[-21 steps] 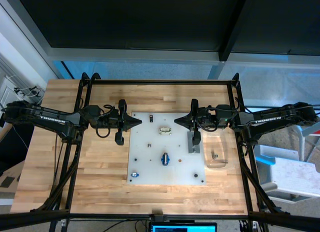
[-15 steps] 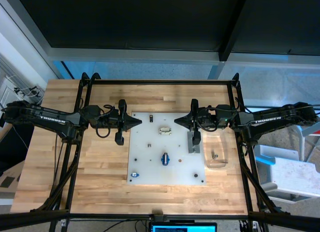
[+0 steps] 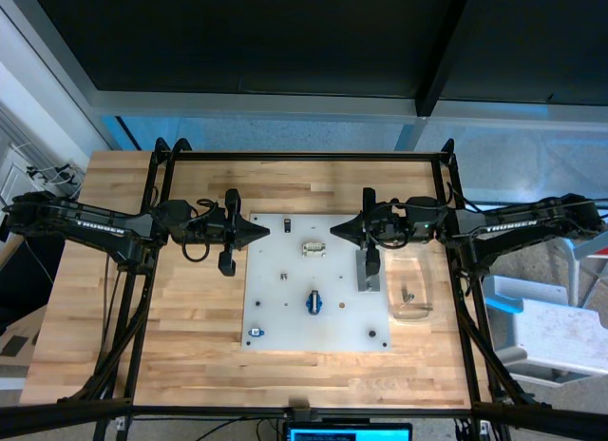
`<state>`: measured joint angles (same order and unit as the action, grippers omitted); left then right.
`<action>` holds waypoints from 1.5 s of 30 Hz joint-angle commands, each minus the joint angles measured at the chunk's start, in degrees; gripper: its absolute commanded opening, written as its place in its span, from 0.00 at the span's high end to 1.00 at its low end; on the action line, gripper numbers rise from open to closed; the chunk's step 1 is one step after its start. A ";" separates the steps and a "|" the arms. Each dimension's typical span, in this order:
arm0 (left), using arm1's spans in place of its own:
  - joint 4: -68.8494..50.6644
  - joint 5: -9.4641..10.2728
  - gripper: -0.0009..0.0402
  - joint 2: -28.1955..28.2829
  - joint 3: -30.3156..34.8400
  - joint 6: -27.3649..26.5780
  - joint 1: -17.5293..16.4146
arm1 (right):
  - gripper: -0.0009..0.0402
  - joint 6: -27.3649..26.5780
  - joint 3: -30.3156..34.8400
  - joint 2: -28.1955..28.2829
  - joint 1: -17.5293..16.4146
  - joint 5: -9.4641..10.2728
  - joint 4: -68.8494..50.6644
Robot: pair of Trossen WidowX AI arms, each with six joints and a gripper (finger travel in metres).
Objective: Pick the 16mm cylinder and place it in the taskboard
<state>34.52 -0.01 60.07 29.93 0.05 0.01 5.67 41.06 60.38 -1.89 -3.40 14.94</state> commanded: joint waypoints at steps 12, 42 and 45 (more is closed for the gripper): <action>0.00 0.00 0.98 0.02 0.02 0.00 -0.02 | 0.98 1.95 9.51 0.07 -0.35 0.50 -29.75; 0.00 0.00 0.98 0.02 0.02 0.00 -0.02 | 0.98 13.86 19.10 0.63 -8.52 1.42 -72.08; 0.00 0.00 0.98 0.02 0.02 0.00 0.00 | 0.98 16.17 19.10 0.92 -10.43 1.46 -75.41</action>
